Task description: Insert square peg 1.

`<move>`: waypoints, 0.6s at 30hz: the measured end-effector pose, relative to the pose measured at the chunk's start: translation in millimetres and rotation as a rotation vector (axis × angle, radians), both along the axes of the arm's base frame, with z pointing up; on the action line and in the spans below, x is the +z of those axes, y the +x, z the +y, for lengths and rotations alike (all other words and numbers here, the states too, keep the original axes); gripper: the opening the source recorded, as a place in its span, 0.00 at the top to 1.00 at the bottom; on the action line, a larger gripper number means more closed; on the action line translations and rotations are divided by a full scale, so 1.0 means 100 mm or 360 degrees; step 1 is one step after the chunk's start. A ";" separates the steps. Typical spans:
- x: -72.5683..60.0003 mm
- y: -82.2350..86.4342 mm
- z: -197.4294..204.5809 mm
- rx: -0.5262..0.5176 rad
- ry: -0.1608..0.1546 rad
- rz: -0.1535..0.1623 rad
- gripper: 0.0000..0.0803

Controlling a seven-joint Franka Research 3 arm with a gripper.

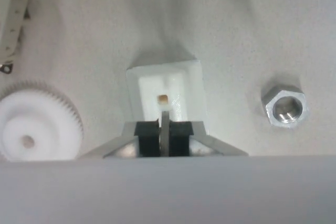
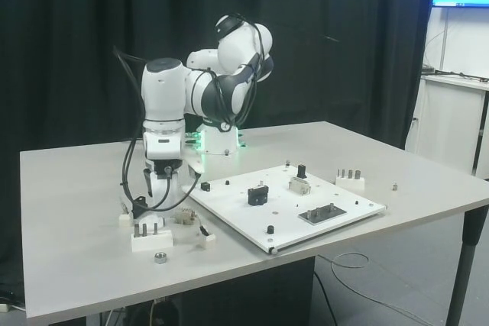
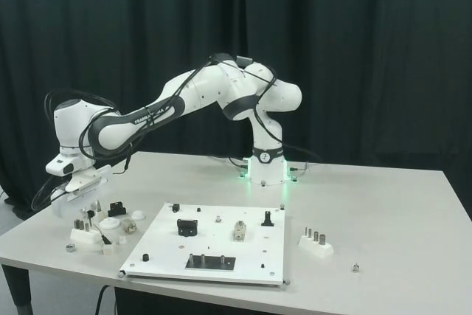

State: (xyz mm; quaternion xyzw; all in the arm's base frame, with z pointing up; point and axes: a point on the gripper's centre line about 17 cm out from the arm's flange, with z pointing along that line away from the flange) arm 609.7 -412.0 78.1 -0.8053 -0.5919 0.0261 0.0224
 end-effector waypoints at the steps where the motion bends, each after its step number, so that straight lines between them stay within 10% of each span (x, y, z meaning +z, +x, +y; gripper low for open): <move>1: 0.01 0.00 0.00 0.0000 0.0002 -0.0001 0.96; 18: 0.12 0.04 0.07 -0.0020 0.0031 -0.0018 0.96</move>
